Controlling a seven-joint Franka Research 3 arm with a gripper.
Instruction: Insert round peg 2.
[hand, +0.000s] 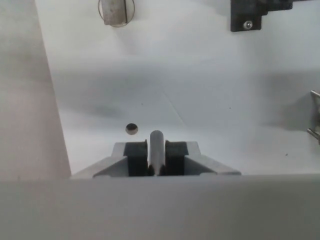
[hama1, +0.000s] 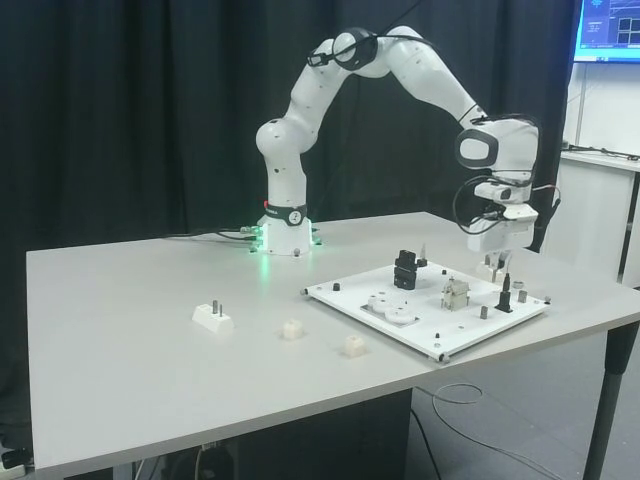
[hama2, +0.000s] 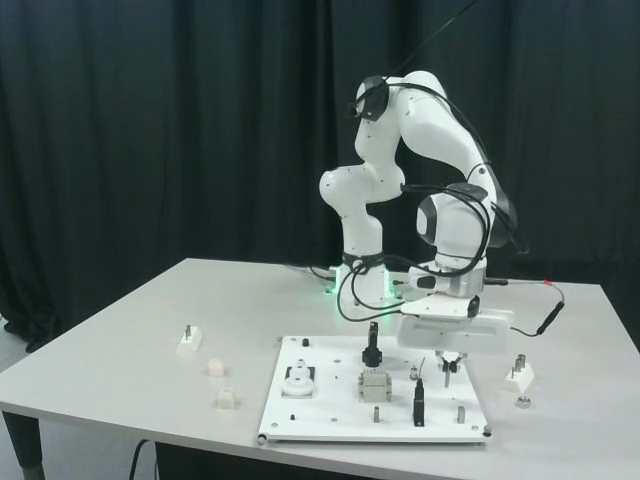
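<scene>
Peg (hand: 156, 150) was held upright between the two black pads (hand: 136, 156) of the hand (hand: 156, 162), which was closed tightly on it; only the peg's rounded grey tip was seen past the fingertips in the wrist view. A small round hole (hand: 131, 129) was seen in the white board (hand: 210, 100) just beside the peg's tip, not under it. The peg was not yet in the hole.

From the room views, the hand (hama2: 449, 366) was seen hanging just above the board (hama2: 330, 420), over the side of it farthest from the loose blocks. The white arm (hama1: 400, 60) was arched up from its base (hama1: 283, 238), where green light was shown, and bent down to the board (hama1: 345, 298).

On the board, a black fixture (hama2: 372, 351) was stood upright near the middle, a white round part (hama2: 297, 381) was set toward the side facing the blocks, a grey block (hama2: 374, 386) was placed between them, and a black upright piece (hama2: 419, 405) was stood near the front edge.

On the grey counter (hama1: 130, 330), well apart from the board, a white holder (hama1: 213, 317) with thin pins and two small white blocks (hama1: 291, 329) (hama1: 353, 346) were laid. Another white holder (hama2: 517, 376) was set on the counter on the board's other side.
</scene>
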